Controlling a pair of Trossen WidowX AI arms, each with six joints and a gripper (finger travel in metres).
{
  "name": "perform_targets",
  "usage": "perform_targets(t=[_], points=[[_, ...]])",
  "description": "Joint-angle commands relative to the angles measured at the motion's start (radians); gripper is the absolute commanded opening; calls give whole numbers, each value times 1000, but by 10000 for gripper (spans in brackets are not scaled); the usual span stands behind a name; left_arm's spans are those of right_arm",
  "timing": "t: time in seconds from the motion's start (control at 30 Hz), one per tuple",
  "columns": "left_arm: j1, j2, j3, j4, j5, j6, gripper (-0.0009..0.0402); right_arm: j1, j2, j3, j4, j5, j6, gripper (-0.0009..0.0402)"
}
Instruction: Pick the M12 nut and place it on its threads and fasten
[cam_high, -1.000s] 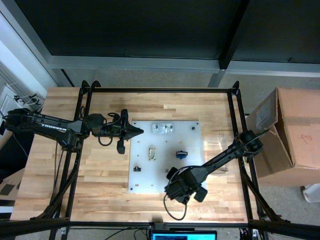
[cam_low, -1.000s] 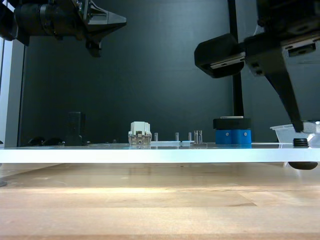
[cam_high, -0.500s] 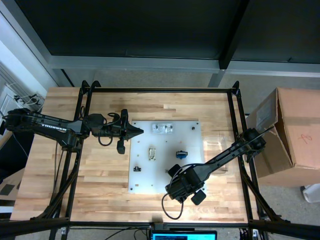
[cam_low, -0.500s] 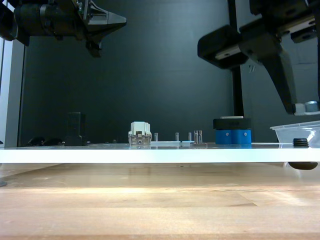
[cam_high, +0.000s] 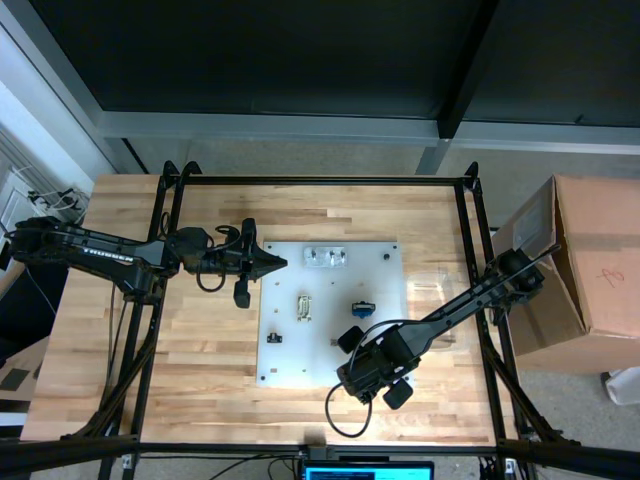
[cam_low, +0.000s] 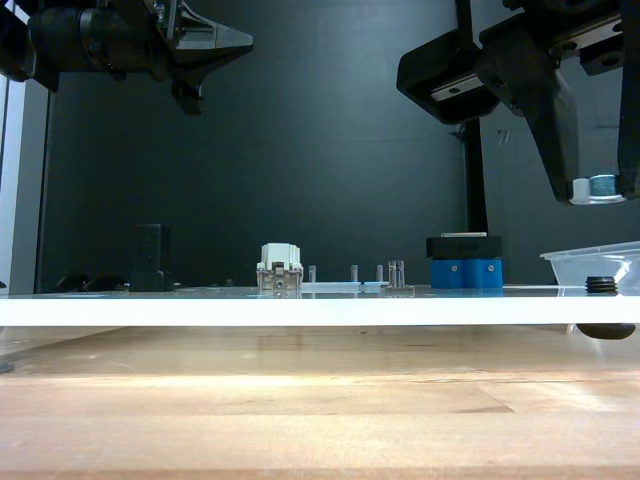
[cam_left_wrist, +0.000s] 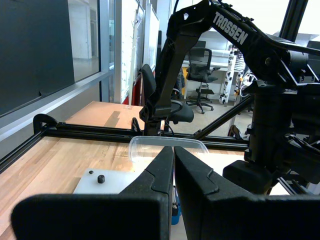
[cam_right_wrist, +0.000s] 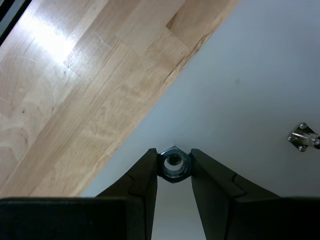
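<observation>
The small silver nut sits pinched between my right gripper's fingertips, its hole facing the camera over the white board. In the low view the nut hangs well above the black ribbed stud, which stands bare. My right gripper hovers over the board's near right corner and hides the stud in the high view. My left gripper is held high at the board's far left edge, its fingers shut on nothing.
A clear tray lies just right of the board, behind the stud in the low view. A blue block and a white connector stand mid-board. A cardboard box sits beyond the table's right edge.
My right gripper has risen from just above the stud to well above it, carrying the nut up. The left arm has not moved.
</observation>
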Motion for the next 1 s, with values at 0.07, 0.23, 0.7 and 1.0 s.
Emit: perform_targets(t=[0.07,0.23,0.7,1.0], points=[[0,0,0,0,0,0,0,-2,1,-26,21,0,1,23],[0,0,0,0,0,0,0,-4,1,-93,98,-3,1,23],[0,0,0,0,0,0,0,-18,-5,-153,144,-2,1,23],[0,0,0,0,0,0,0,-19,-37,-202,167,-2,3,23]])
